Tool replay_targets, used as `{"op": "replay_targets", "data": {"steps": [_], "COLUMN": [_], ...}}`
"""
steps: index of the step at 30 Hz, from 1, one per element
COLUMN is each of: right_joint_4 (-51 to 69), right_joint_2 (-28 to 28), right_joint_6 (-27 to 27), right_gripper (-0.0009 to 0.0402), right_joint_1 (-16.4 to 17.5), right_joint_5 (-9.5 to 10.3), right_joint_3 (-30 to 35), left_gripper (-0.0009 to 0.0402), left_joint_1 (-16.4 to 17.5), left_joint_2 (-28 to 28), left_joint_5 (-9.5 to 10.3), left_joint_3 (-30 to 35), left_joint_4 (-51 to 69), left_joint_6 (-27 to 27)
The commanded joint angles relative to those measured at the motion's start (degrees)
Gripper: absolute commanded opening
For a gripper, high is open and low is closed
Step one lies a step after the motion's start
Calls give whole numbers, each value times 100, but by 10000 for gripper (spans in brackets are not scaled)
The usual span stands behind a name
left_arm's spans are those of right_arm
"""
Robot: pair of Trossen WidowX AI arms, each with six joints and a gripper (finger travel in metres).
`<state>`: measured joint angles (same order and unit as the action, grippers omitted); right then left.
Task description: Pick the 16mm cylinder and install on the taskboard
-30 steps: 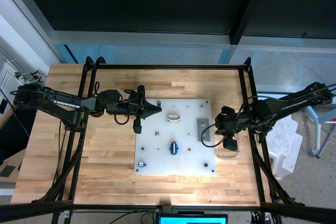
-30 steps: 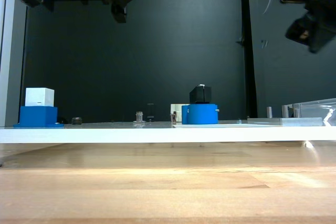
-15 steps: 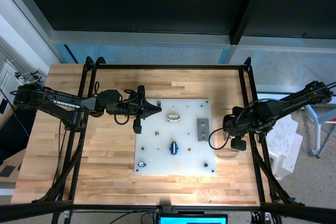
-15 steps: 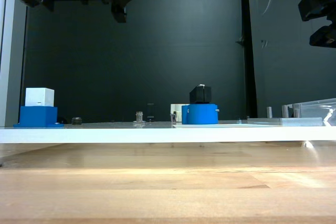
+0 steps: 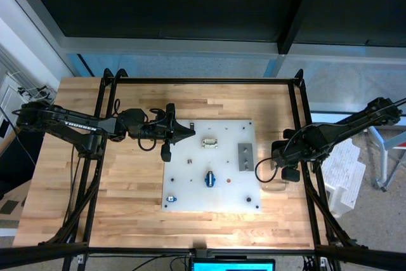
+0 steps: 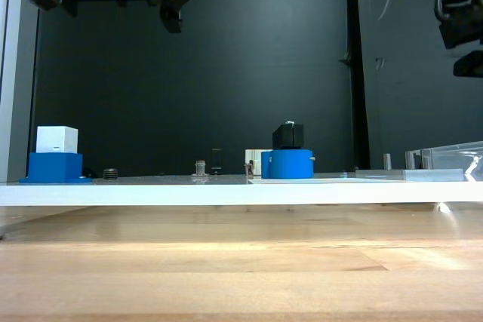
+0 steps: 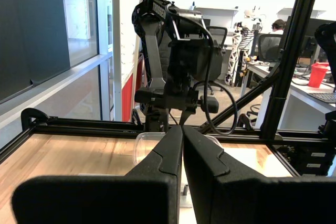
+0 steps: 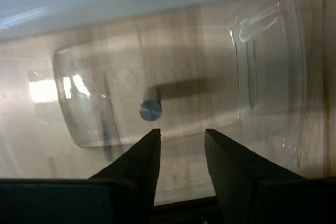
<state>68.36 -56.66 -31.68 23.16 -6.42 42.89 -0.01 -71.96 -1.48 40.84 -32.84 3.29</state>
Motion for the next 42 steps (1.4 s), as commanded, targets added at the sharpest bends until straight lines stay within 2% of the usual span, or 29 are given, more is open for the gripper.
{"op": "replay_targets", "data": {"steps": [1, 9, 15, 19, 21, 28, 31, 42], "right_joint_4": [-7, -177, -503, -745, -831, -1167, -1287, -1460], "right_joint_2": [0, -2, -11, -11, -11, -11, -11, -11], "right_joint_6": [-7, -22, -153, -221, -245, -411, -442, -586], "right_gripper": [152, 214, 212, 205, 202, 181, 165, 77], "right_joint_1": [52, 85, 122, 142, 153, 175, 184, 201], "right_joint_5": [11, 57, 166, 361, 361, 376, 494, 496], "right_joint_3": [-101, -472, -743, -940, -1012, -1285, -1399, -1523], "left_gripper": [0, 0, 0, 0, 0, 0, 0, 0], "left_joint_1": [0, 0, 0, 0, 0, 0, 0, 2], "left_joint_2": [-2, -2, -2, -2, -2, -2, -2, -2], "left_joint_5": [-2, 0, 0, 0, 0, 0, 0, 0], "left_joint_3": [2, 2, 2, 2, 2, 2, 2, 2], "left_joint_4": [0, 0, 0, 2, 0, 0, 0, 0], "left_joint_6": [0, -2, -2, -2, -2, -2, 0, -2]}}
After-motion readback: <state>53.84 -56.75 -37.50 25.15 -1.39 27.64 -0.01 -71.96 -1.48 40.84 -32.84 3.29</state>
